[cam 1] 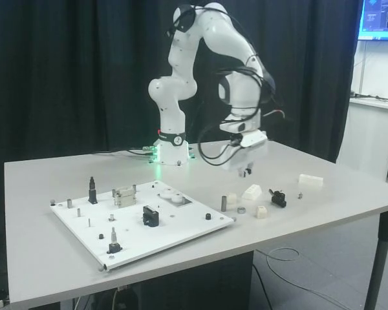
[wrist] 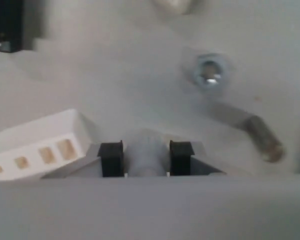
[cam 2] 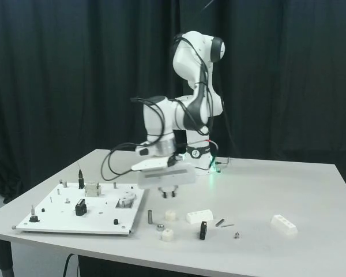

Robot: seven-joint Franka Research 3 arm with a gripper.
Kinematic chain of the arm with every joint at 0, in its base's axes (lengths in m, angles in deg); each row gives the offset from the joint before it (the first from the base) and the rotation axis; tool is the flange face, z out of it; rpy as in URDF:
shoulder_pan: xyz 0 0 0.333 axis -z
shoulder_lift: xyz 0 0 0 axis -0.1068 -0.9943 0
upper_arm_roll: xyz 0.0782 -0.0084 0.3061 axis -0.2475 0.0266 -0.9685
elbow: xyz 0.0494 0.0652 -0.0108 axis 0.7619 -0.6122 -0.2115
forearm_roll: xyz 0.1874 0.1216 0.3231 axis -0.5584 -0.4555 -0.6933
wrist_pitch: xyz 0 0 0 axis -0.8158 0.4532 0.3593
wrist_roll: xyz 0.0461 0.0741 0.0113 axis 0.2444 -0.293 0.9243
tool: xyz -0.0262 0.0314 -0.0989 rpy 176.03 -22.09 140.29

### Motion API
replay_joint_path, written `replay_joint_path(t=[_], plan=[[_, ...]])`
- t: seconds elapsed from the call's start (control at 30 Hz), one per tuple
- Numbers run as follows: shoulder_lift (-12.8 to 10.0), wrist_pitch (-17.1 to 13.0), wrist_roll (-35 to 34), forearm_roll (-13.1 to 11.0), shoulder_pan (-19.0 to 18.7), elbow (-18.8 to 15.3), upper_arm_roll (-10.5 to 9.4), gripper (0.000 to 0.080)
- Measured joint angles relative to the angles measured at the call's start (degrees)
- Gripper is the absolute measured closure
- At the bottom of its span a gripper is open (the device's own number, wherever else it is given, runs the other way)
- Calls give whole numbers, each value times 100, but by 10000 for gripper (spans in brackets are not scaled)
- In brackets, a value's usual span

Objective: Place small gear.

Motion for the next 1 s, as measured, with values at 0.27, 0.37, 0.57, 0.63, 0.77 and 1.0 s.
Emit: replay_joint_path(t=[0.27, 0.37, 0.57, 0.63, 0.77, 1.0], plan=[[-318, -317, -194, 12, -354, -14, -7, 609], [-469, -513, -208, 12, -421, -13, -26, 609], [-745, -846, -209, 12, -451, 2, -119, 609], [-825, -940, -209, 12, -448, 13, -152, 609], [-973, -1089, -209, 11, -433, 53, -226, 609], [-1195, -1218, -209, 6, -342, 174, -387, 609]])
